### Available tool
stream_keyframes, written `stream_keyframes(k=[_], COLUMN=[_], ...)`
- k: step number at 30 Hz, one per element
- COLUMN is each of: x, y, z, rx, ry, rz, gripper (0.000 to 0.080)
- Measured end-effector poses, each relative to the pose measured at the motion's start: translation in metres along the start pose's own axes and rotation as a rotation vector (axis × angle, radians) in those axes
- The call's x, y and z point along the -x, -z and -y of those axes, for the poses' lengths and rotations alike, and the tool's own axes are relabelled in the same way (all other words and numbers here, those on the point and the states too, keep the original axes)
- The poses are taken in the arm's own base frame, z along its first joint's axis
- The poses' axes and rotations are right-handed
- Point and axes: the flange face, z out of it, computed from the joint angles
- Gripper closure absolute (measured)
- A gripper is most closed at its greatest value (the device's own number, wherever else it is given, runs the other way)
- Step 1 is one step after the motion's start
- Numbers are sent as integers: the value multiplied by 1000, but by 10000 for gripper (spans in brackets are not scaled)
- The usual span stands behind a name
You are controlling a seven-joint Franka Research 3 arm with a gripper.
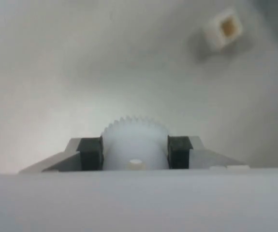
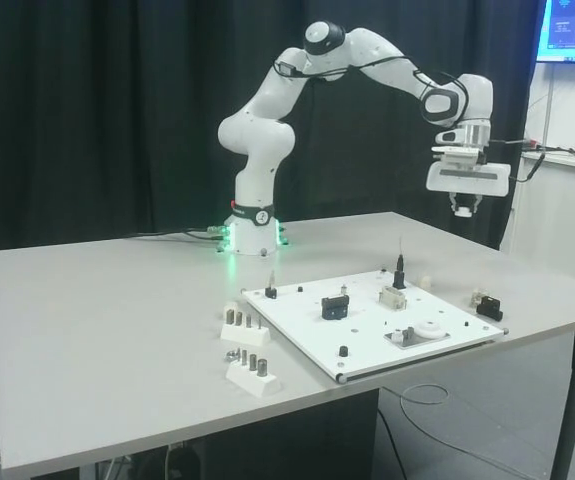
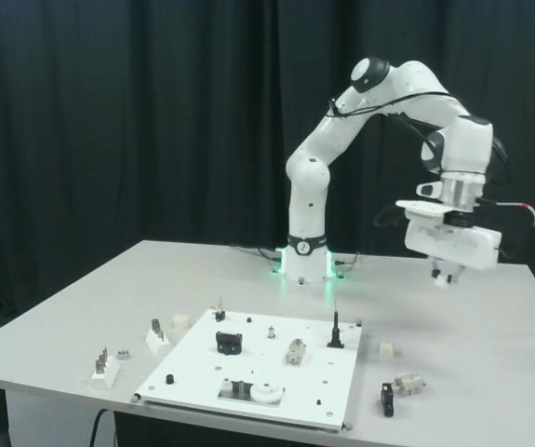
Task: Insert medium gear.
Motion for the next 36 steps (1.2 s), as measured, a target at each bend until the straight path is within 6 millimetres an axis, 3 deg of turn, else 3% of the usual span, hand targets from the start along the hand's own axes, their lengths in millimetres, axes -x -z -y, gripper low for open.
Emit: stream_keyframes(k=[20, 36], x=[-121, -212], y=[1, -11], z=[72, 112], rx=[-19, -18], ry=[-12, -73], rz=[-13, -20], gripper=[519, 519])
